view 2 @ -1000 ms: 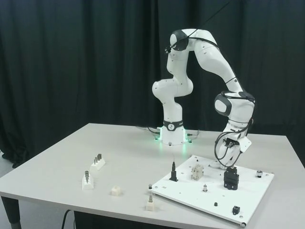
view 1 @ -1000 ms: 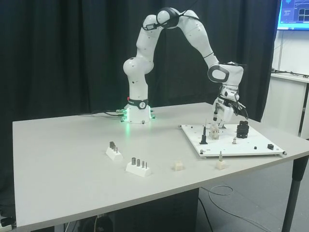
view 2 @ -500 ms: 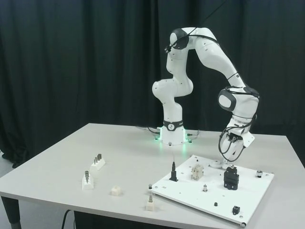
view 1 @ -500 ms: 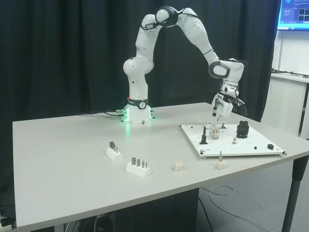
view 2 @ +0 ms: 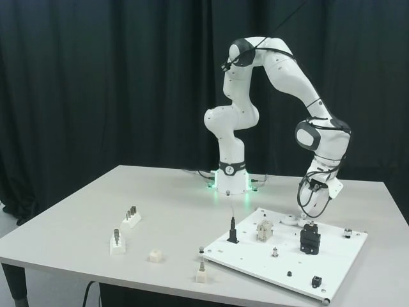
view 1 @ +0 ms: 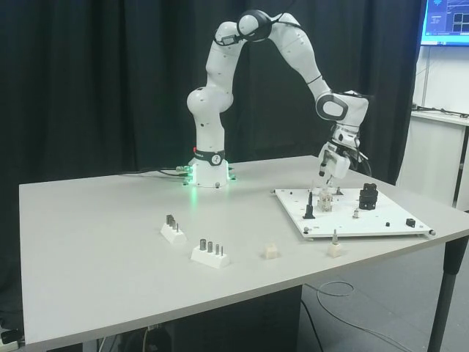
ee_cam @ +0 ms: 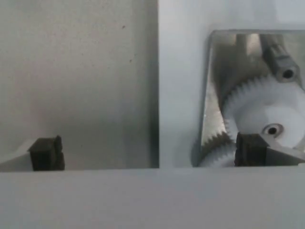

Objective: Insert medium gear.

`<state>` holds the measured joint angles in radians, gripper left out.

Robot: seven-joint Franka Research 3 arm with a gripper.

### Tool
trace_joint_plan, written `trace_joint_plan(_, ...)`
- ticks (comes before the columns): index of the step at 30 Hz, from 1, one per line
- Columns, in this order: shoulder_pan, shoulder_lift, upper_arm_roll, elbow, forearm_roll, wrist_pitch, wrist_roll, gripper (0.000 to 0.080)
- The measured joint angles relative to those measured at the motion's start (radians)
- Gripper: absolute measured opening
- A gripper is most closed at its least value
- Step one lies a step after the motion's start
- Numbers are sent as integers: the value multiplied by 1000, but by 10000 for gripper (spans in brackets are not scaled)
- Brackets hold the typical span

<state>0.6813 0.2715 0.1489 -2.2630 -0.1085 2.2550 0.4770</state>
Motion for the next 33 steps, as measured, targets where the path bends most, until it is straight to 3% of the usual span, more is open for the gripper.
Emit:
trace_joint_plan(23, -1, 2, 8, -3, 0, 15, 0, 800)
trace_joint_plan(33, -17, -21, 1, 6, -4, 5, 6, 800)
